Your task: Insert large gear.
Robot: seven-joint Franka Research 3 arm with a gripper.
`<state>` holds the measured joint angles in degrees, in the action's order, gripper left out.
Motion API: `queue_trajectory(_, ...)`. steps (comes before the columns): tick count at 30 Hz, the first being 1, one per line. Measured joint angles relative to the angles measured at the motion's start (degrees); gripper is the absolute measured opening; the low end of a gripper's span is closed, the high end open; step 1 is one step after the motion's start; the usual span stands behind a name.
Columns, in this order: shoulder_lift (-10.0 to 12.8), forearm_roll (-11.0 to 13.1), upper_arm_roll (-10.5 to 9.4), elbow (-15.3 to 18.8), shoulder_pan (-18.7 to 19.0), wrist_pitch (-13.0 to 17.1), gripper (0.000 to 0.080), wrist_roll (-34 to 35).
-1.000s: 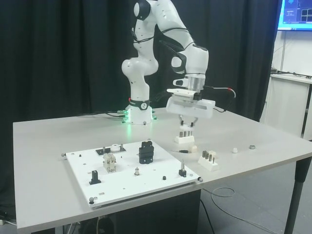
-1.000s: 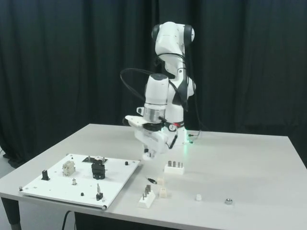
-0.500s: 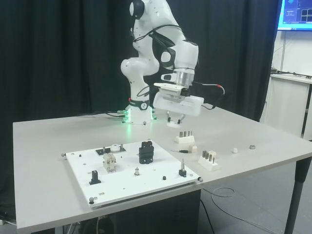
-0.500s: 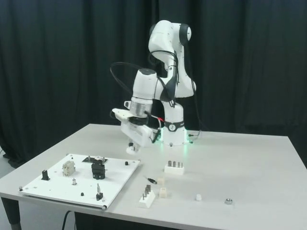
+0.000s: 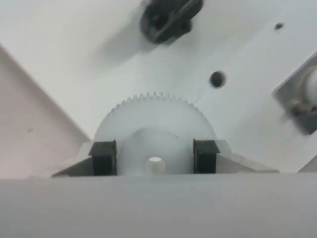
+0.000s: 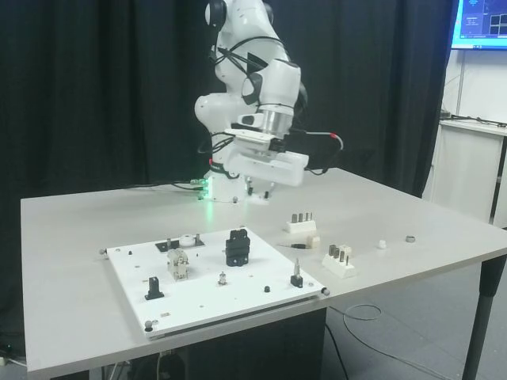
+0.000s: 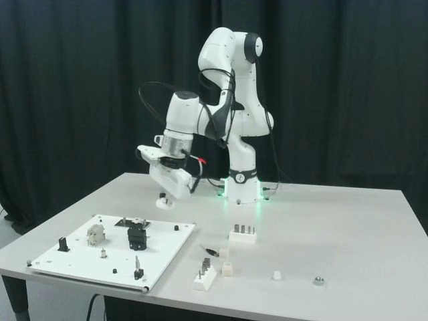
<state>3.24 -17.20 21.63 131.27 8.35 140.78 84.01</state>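
My white arm [image 7: 231, 100] rises from its base, folds over at the top joint and reaches down and forward, so my wrist hangs in the air above the surface. My gripper [image 5: 155, 157] points downward, with its two black fingertips [image 5: 104, 157] closed against the hub of the large gear [image 5: 156, 124], one on each side. In both room views the gripper [image 6: 259, 193] is well off the surface.
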Motion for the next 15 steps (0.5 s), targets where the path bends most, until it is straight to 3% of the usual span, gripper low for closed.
queue_trajectory(15,0.05,0.00,0.17,-0.01,-6.37,2.24,0.0330,-6.39)
